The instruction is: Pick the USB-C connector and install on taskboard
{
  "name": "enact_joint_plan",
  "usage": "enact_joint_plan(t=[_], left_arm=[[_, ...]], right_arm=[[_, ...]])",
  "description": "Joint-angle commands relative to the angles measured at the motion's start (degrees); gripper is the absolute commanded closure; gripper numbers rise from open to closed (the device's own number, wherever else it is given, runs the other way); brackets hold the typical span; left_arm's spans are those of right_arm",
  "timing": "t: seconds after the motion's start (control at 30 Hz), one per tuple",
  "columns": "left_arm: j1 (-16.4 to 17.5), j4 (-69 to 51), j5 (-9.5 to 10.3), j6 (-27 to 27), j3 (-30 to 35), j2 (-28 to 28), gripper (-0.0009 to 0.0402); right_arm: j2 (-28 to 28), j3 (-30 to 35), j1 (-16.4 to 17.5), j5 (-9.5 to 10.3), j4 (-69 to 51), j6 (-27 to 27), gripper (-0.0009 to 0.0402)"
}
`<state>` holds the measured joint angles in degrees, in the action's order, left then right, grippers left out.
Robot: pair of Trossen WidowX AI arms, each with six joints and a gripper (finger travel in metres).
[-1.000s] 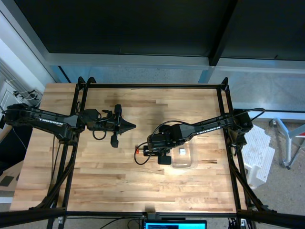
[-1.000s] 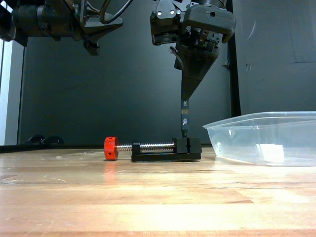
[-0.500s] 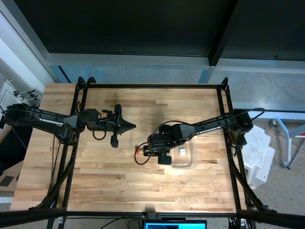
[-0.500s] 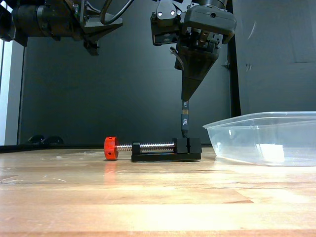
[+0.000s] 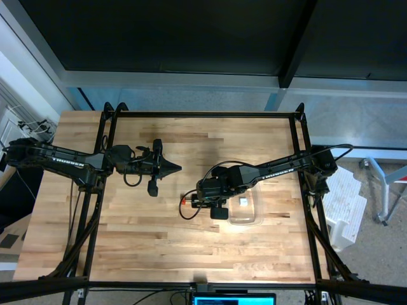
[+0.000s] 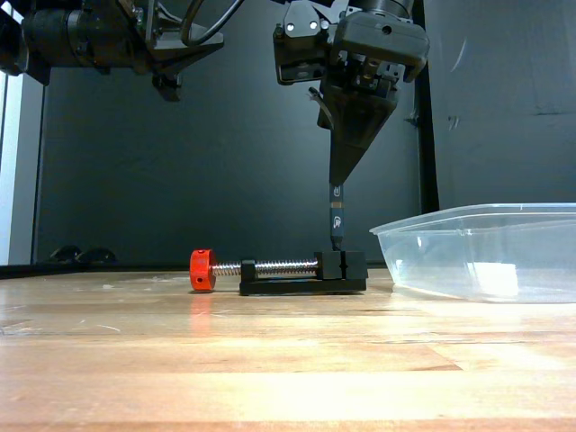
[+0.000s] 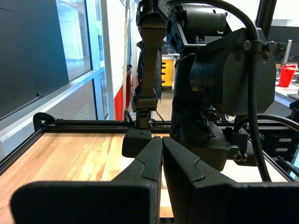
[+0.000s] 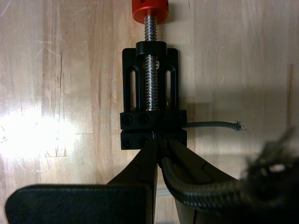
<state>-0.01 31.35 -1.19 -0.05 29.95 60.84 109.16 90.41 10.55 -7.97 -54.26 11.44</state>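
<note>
Pale butcher-block planks make up the table (image 5: 159,248), which is boxed in by a black tube frame (image 5: 203,115) with dark wall panels behind it. White lettering reading TROSSEN runs along the left arm (image 5: 67,162). The right arm (image 5: 280,170) carries similar lettering, too slanted to read with certainty.

The left gripper (image 7: 162,144) hangs in the air over the left-centre of the table, well apart from the work, with its fingers pressed together on nothing.

The right gripper (image 6: 337,183) points straight down near the middle of the table. Its tapered fingers pinch the USB-C connector (image 6: 337,218), which hangs upright below them. The plug's lower end meets the top of the black end block of the taskboard (image 6: 344,267). Two small pale marks show on the plug's face, too small to read. A braided dark cable (image 8: 196,189) runs back from the plug past the fingers.

The taskboard is a small black vise-like block lying flat on the wood, with a bright threaded screw (image 6: 279,267) leading to a red-orange knob (image 6: 202,270) at its far-left end in the low view. A short frayed grey cord stub (image 8: 212,125) sticks out sideways from the slot between its two end blocks.

Just beside the block on the right-arm side sits a clear plastic tray (image 6: 468,236) with a small white cube (image 5: 243,202) inside it. A blue-lit screen (image 5: 234,298) shows at the table's near edge.
</note>
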Motion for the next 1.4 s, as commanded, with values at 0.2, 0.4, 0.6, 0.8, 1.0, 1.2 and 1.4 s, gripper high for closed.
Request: enact_joint_plan(t=[0.2,0.4,0.6,0.8,1.0,1.2,1.4], left_arm=[[0.00,0.00,0.00,0.02,0.00,0.02,0.0393],[0.00,0.02,0.00,0.02,0.00,0.02,0.0393],[0.00,0.00,0.00,0.02,0.00,0.02,0.0393],[0.00,0.00,0.00,0.02,0.00,0.02,0.0393],[0.00,0.00,0.00,0.02,0.00,0.02,0.0393],[0.02,0.00,0.00,0.02,0.00,0.02,0.0393],[0.00,0.00,0.00,0.02,0.00,0.02,0.0393]], right_arm=[[0.02,0.04,-0.04,-0.04,0.17,-1.20,0.0393],[0.35,0.02,-0.07,-0.02,0.35,-1.53,0.0393],[0.59,0.00,-0.07,0.00,0.55,-1.70,0.0393],[0.57,-2.19,-0.09,0.55,2.03,-1.60,0.0393],[0.57,-3.08,-0.07,0.59,2.95,-1.66,0.0393],[0.55,-3.08,-0.07,0.57,2.95,-1.66,0.0393],[0.11,-3.08,-0.04,0.57,2.93,-1.75,0.0388]])
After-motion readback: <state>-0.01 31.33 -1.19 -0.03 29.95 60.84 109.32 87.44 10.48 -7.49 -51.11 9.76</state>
